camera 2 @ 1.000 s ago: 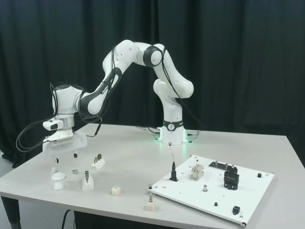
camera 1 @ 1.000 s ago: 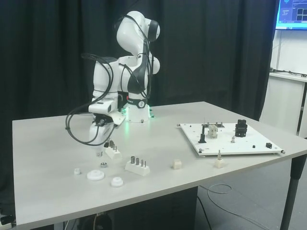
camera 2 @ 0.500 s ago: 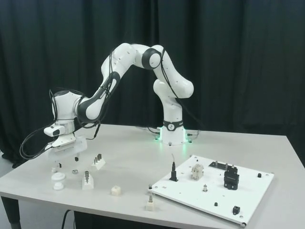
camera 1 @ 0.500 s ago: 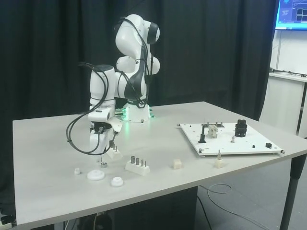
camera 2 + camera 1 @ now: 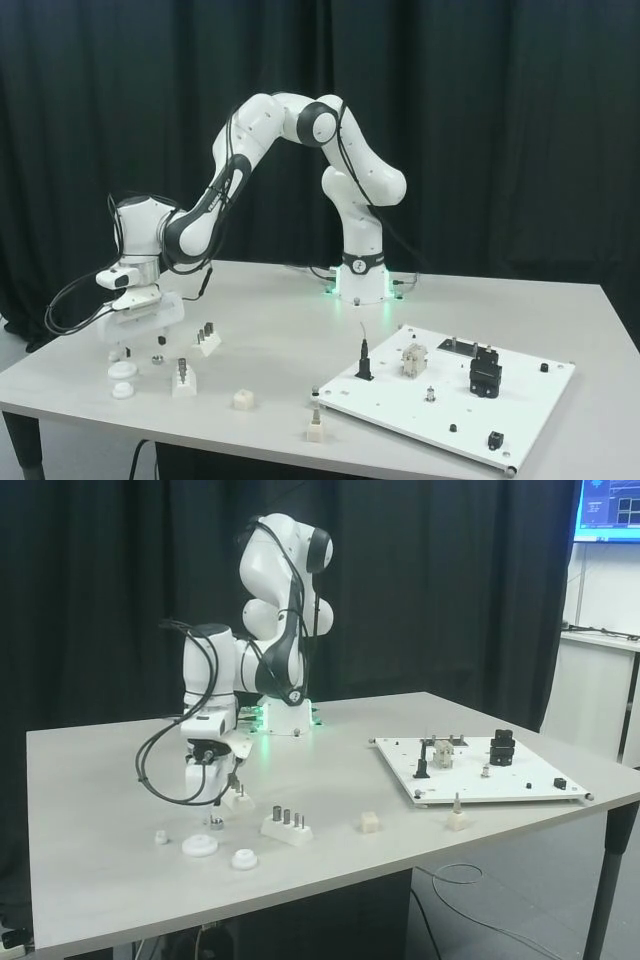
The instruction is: Pick bolt 4.
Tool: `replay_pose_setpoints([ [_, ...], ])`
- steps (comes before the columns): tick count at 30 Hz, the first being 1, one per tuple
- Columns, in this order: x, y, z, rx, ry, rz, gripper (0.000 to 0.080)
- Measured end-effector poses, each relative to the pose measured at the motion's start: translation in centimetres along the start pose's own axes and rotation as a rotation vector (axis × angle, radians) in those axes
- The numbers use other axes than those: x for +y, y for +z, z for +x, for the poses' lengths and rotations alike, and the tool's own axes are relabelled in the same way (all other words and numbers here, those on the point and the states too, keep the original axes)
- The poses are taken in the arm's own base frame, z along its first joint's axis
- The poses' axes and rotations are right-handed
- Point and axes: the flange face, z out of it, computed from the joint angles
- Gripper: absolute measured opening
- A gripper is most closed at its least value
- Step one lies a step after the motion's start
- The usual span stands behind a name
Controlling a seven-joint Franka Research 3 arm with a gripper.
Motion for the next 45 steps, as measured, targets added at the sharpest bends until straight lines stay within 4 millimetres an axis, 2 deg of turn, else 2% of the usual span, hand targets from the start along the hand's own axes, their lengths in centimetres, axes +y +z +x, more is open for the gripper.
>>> replay_pose_setpoints([
  [45,-2.3,2.7,-1.6,0.012,-0.028,0.001,0.0800],
])
